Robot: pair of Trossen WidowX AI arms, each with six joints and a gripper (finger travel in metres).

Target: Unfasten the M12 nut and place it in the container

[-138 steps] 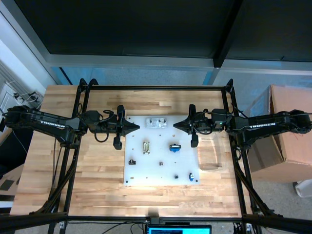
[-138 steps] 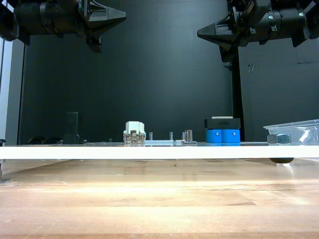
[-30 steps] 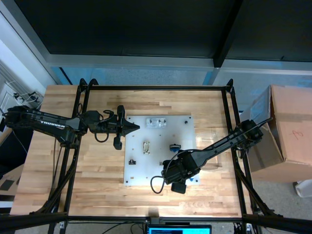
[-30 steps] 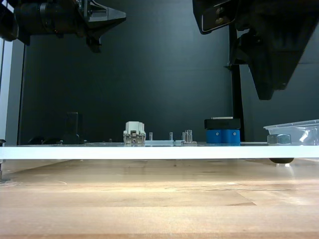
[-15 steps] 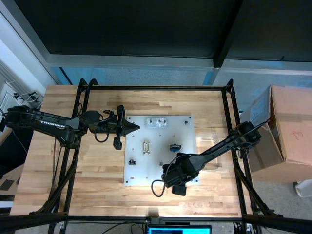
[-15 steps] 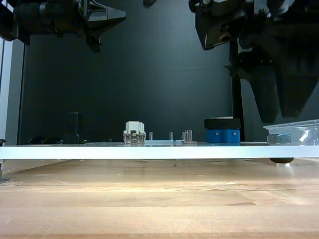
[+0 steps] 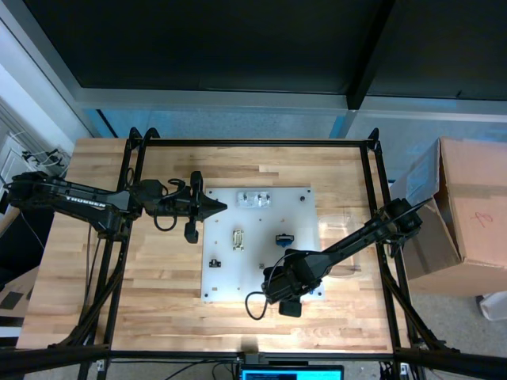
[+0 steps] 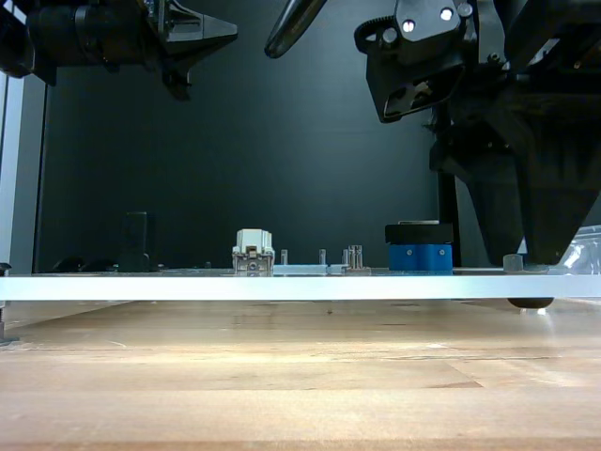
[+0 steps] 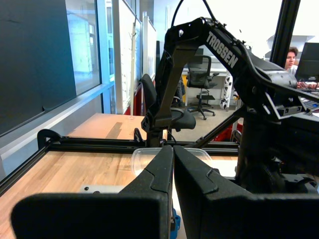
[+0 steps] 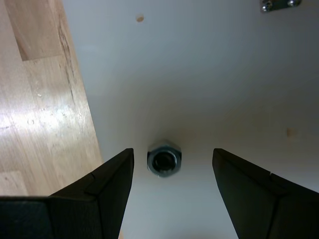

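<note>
L hand [image 7: 224, 207] is hanging high over the bench [image 7: 158, 301], just off the white board's [image 7: 226, 279] far L edge and pointing inward; in the low view it [image 8: 230, 33] is sitting well above everything; in the L wrist view its fingers [image 9: 159, 167] are pressing together, nothing btwn them.

On the board, L to R in the low view: a white connector [image 8: 254, 254] is standing mid-board; a few small posts are standing beside it; a blue block w/ black top [image 8: 419, 256] is sitting further R. In the high view a silver fitting [image 7: 255, 199] is lying near the board's far edge.

R arm is stretching in from the R edge, diagonally across to the board's near R corner; R hand [image 7: 305, 279] is pointing straight down there. In the low view it [image 8: 526, 252] is hanging just above the board, w/ the M12 nut [image 8: 513, 262] peeking out beside its tip. In the R wrist view the R hand [image 10: 172, 149] is standing w/ fingers [image 10: 107, 181] spread apart, one on each side of the nut [image 10: 164, 158], neither touching it. The nut is sitting flat on its stud, dark core showing through its hole, no ribs showing, close to the board's edge.

The clear container [image 7: 348, 274] is lying on the bench just R of the board, R arm crossing over it; whether anything is lying in it I cannot tell. A cardboard box [image 7: 467, 214] is standing off the bench's R side.
</note>
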